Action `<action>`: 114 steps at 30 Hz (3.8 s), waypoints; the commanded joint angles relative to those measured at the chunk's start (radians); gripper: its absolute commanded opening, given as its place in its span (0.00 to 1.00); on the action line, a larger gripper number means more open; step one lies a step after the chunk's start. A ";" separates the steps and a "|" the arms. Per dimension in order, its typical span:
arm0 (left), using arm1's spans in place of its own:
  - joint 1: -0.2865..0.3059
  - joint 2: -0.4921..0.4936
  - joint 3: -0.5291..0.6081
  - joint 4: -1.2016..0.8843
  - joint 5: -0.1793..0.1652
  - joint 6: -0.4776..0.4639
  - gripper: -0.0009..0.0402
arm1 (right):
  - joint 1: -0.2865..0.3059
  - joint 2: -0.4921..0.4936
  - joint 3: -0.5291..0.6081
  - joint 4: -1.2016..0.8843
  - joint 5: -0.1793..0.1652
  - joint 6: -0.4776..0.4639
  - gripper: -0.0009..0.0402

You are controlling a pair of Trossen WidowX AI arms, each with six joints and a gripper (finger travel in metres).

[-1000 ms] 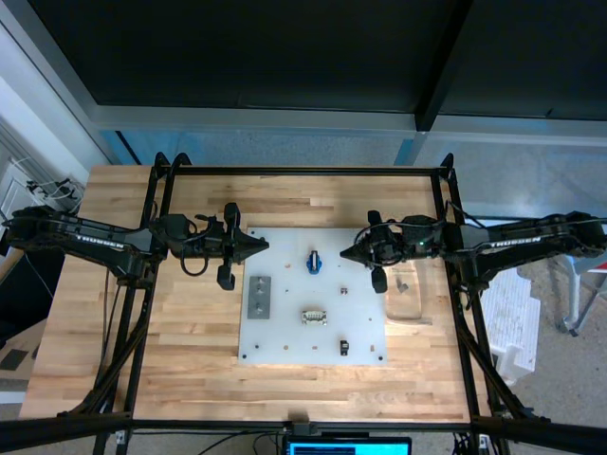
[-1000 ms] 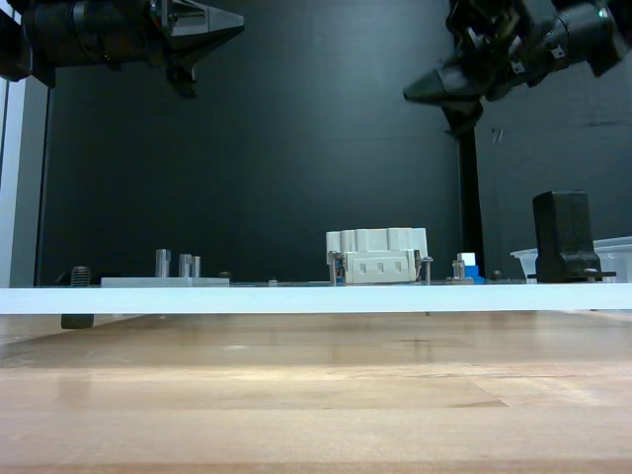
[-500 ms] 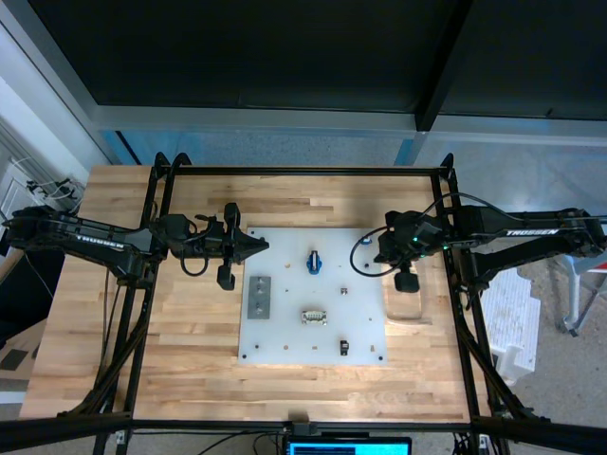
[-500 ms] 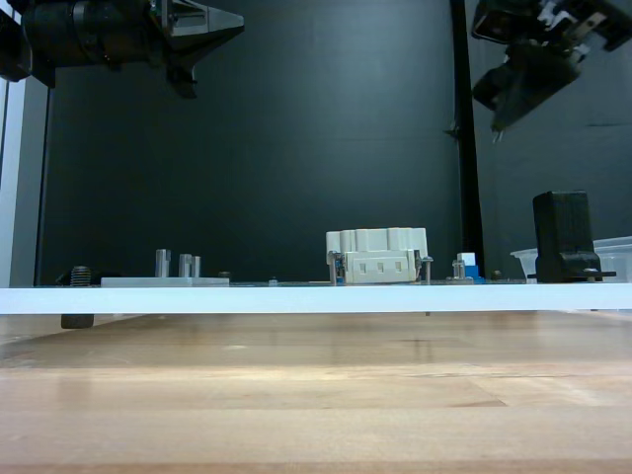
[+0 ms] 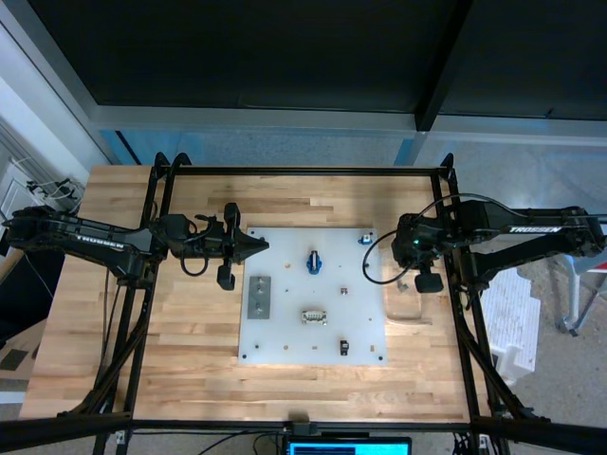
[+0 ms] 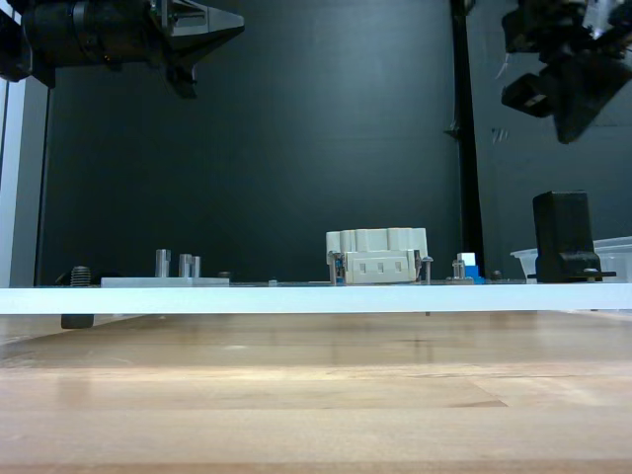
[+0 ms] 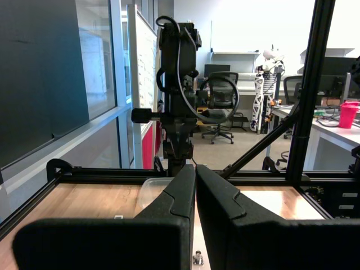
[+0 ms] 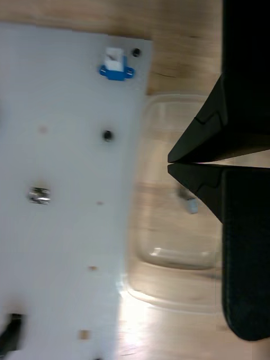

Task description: Pick the 16mm bar and install on taskboard

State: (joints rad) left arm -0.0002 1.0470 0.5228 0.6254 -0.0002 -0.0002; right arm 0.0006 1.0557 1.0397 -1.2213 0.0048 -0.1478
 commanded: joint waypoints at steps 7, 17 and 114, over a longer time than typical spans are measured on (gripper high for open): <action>0.000 0.000 0.000 0.000 0.000 0.000 0.02 | 0.002 0.078 -0.001 -0.093 -0.001 -0.109 0.02; 0.000 0.000 0.000 0.000 0.000 0.000 0.02 | 0.008 0.126 -0.001 -0.106 0.002 -0.180 0.02; 0.000 0.000 0.000 0.000 0.000 0.000 0.02 | 0.188 0.242 -0.312 0.239 0.051 -0.114 0.33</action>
State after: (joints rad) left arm -0.0002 1.0466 0.5224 0.6254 -0.0002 -0.0002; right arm 0.1894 1.2980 0.7273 -0.9813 0.0559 -0.2630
